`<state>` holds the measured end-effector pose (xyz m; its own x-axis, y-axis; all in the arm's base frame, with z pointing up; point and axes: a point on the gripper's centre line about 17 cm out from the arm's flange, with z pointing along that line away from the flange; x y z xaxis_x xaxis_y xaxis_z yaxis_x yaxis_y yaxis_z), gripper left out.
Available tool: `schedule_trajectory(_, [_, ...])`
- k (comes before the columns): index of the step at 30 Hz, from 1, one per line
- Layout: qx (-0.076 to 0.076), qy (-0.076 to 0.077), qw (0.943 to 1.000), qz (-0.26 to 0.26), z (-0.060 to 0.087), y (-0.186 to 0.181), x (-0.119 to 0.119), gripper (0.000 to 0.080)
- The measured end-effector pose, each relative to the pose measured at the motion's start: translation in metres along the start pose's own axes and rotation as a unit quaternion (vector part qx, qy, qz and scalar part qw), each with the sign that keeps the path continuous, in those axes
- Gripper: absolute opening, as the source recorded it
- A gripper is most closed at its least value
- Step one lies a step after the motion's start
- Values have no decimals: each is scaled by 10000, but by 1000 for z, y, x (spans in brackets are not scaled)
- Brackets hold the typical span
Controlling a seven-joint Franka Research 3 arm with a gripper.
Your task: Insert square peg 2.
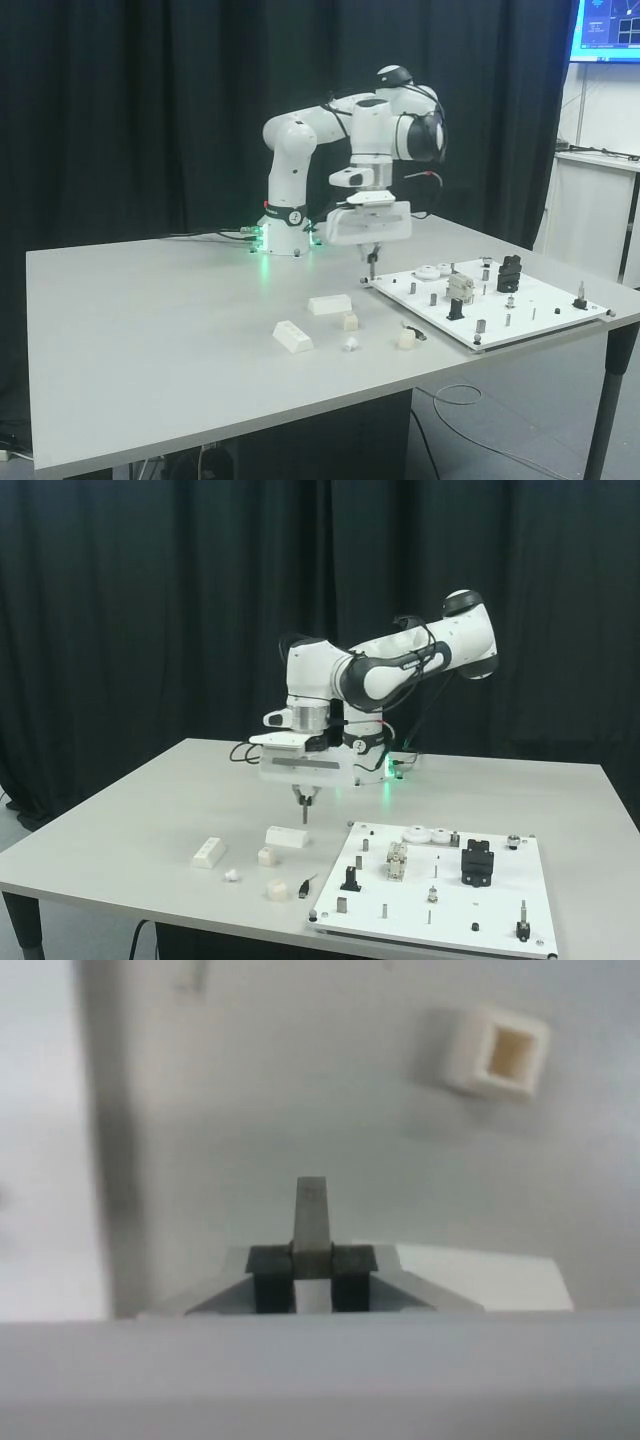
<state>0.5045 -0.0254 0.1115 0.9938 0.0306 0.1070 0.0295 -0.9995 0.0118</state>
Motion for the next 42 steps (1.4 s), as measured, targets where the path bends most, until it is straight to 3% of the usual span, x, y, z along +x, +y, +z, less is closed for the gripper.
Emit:
schedule_trajectory(14, [123,204,9997,-98,-10,-70,41,71])
schedule_trajectory(27, [143,417,9990,-101,-23,-146,74,71])
schedule_trajectory(34, [106,510,9986,-99,-24,-187,89,71])
schedule_trajectory(42, [-20,482,9988,-29,-19,-231,100,71])
